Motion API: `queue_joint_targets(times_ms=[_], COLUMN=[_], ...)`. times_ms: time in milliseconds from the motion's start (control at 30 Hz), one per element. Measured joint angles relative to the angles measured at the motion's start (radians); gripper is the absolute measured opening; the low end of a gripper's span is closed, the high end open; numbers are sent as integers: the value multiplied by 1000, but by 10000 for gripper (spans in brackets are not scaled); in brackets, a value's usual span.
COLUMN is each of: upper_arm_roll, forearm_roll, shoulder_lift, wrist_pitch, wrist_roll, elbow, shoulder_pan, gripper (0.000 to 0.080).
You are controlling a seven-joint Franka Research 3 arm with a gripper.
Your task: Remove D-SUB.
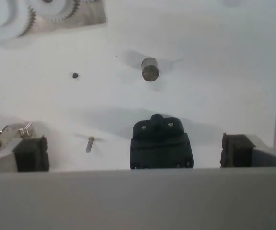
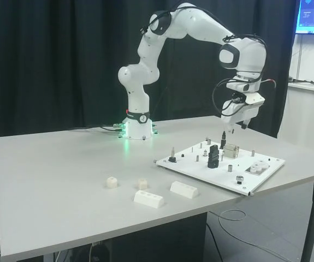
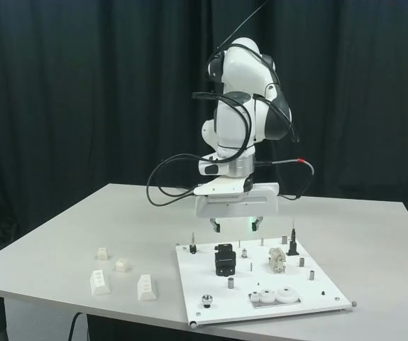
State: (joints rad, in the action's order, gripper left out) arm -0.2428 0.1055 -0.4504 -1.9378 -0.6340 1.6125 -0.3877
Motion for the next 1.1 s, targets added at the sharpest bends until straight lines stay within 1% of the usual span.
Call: queue_joint_targets(times_ms=[800, 1100], upper_arm_roll=[0, -2], forearm_roll=[-1, -9], shoulder_lift=[0, 0], wrist_pitch=[22, 28], wrist_roll=[7, 52], elbow=[-14, -14], shoulder_pan=[0, 0], gripper=[800, 800])
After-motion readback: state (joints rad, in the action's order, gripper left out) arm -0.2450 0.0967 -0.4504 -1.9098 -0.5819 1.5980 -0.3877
